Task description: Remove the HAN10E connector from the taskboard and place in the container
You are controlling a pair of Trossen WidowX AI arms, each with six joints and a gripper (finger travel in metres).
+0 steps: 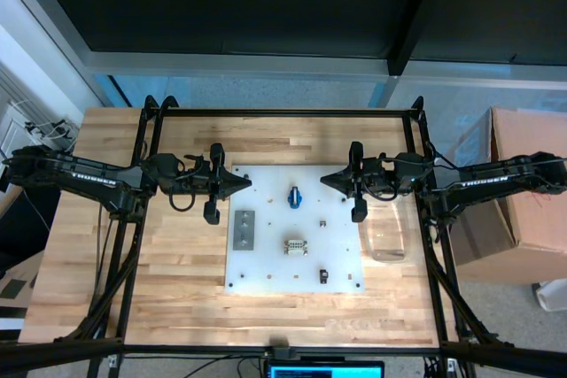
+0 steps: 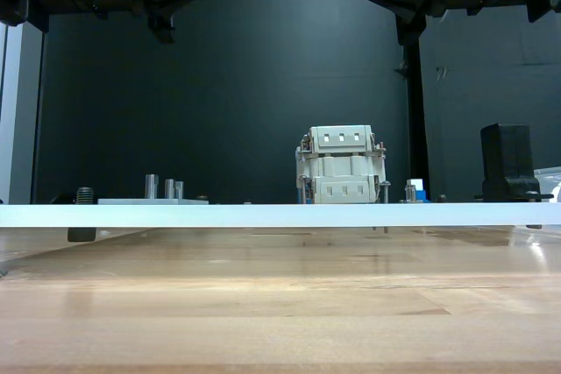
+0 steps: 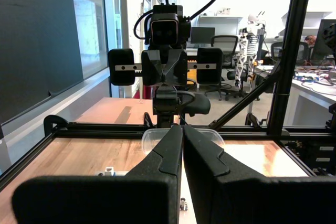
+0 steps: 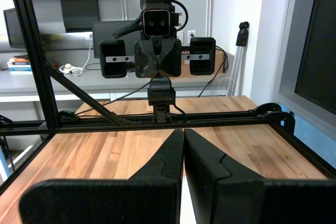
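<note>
The grey HAN10E connector [image 1: 296, 246] stands upright in its seat on the white taskboard [image 1: 266, 267], near the board's middle front; in the low view the HAN10E connector [image 2: 341, 166] rises above the board edge. My left gripper [image 1: 246, 183] hovers high over the board's left rear edge, shut with nothing in it, pointing right. My right gripper [image 1: 324, 180] hovers high over the board's right rear part, shut and empty, pointing left. Their fingers meet in the wrist views: left gripper [image 3: 182, 127], right gripper [image 4: 183, 130]. The clear container [image 1: 387, 235] lies right of the board.
On the board are a grey metal plate [image 1: 244, 229] with pegs at the left, a blue part [image 1: 295, 196] at the rear, and a small black part [image 1: 324, 275] at the front right. A black frame [image 1: 283, 113] surrounds the table. A cardboard box [image 1: 518, 192] stands beyond the right edge.
</note>
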